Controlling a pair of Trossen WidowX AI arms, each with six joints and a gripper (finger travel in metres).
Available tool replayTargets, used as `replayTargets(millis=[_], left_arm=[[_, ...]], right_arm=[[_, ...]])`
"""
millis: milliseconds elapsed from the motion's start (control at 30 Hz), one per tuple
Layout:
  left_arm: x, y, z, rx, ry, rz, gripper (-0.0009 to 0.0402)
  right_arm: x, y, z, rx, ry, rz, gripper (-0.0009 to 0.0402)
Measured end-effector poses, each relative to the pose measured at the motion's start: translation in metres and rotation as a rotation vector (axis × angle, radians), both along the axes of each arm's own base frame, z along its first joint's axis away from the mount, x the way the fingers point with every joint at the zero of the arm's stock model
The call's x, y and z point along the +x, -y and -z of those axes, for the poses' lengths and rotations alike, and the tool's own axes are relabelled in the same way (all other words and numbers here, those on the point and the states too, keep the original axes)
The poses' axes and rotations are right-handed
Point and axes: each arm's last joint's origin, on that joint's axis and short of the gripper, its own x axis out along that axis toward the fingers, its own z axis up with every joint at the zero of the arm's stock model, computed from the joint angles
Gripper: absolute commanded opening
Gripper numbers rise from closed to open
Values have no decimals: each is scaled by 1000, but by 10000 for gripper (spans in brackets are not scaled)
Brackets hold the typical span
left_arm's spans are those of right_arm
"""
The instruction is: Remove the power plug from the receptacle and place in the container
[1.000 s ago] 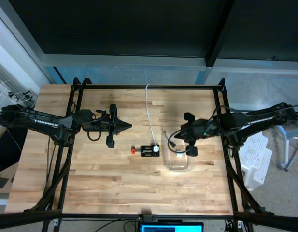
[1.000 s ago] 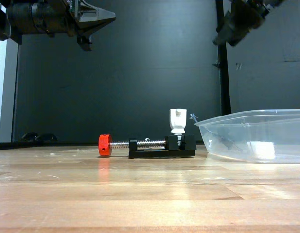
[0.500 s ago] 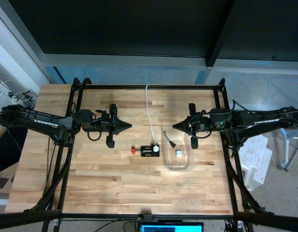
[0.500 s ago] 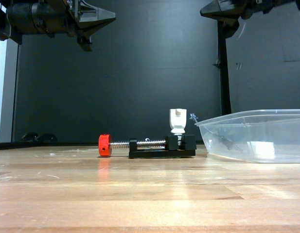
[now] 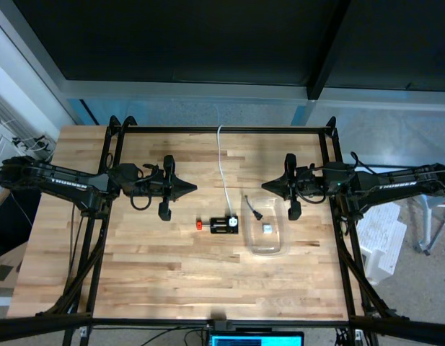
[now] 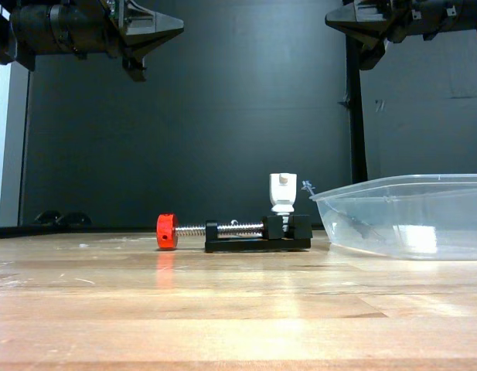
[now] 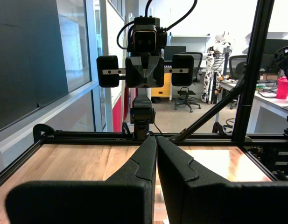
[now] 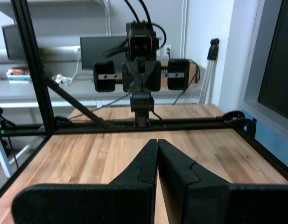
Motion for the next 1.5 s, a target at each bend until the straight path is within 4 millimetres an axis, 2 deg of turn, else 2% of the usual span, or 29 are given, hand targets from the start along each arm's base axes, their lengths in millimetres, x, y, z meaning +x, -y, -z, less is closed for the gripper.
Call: replayTargets(millis=[367,1500], left_arm=[[0,0,0,0,0,0,0],[0,0,0,0,0,0,0]], right_arm=[[-4,10,11,11,42,8,0],[-5,9,14,-17,36,25,0]])
